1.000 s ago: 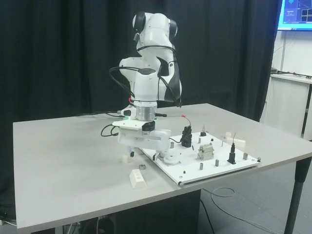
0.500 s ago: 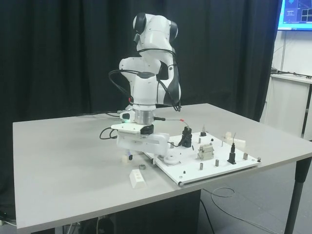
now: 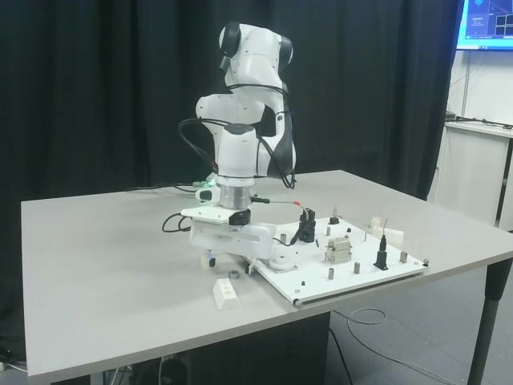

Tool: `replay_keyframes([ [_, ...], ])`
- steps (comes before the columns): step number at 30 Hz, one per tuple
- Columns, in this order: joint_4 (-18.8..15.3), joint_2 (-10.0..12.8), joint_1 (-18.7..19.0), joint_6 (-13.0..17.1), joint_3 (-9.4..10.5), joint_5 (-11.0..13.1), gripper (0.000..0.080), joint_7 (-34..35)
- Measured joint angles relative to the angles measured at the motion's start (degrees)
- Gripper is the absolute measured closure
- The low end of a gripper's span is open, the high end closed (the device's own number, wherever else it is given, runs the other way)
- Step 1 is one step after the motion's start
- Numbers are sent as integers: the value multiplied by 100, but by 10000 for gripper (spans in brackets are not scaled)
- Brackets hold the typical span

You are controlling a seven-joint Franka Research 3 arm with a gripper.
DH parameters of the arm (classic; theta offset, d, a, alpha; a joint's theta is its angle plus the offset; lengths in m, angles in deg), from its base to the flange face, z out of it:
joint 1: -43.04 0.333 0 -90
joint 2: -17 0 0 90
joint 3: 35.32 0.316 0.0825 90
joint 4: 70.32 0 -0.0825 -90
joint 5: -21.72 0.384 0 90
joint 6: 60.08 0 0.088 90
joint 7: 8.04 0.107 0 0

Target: Pick bolt 4.

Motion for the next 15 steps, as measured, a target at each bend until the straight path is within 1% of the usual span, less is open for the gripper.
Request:
replay_keyframes([
  [15, 0, 107, 0, 76, 14, 0, 3, -155],
])
